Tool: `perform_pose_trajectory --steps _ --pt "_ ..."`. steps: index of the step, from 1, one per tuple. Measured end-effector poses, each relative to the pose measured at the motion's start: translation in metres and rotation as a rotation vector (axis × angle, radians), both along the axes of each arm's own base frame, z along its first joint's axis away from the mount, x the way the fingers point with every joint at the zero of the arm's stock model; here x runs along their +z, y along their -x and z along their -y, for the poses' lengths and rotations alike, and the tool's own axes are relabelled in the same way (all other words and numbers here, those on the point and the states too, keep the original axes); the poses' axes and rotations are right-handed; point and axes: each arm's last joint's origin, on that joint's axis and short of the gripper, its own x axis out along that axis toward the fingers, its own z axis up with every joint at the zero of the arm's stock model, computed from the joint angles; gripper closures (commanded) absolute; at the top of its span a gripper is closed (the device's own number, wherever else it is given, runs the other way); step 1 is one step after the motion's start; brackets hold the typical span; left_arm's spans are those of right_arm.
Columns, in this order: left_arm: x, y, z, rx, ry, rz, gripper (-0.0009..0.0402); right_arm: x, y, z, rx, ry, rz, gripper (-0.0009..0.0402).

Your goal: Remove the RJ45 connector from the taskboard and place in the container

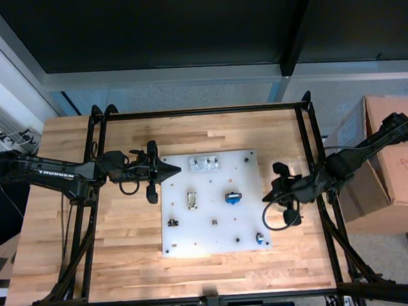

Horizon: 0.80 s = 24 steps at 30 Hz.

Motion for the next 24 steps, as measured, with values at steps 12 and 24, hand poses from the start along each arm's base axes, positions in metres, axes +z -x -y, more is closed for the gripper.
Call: perform_pose_trajectory --steps 12,24 --pt "0.000 0.000 0.000 0.000 0.000 0.000 0.0393 0.010 -0.009 -0.040 0.032 0.035 -0.298 0.0393" --pt "0.000 0.000 0.000 0.000 0.000 0.000 0.0393 -0.008 -0.026 -0.062 0.024 0.013 -0.446 0.0347"
